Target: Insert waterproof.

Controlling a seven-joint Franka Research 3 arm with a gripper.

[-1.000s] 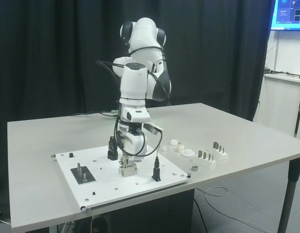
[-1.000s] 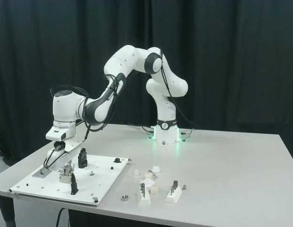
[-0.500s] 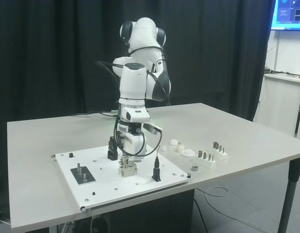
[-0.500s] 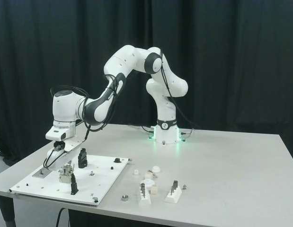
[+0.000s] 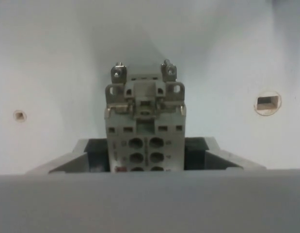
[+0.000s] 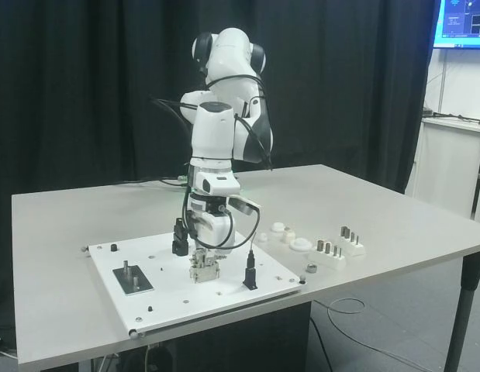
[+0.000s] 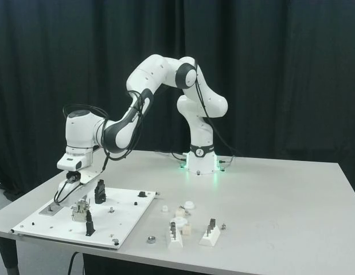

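White board (image 6: 224, 298) on the grey desk (image 6: 61, 232) carries a grey connector (image 5: 144, 128) with no readable writing. The end effector (image 6: 205, 249) hangs just above it; its opening cannot be told, nor any hold.

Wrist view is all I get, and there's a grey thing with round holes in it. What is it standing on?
Observer: The grey connector stands on a white board that lies on the grey table.
Operator: Is anything else on that board?
Observer: Yes, a black upright part stands close beside the connector.
Operator: Anything on its other side?
Observer: A grey block with pegs lies there, farther off.
Operator: And where's the arm?
Observer: The gripper hangs right above the connector. I cannot tell if they touch.
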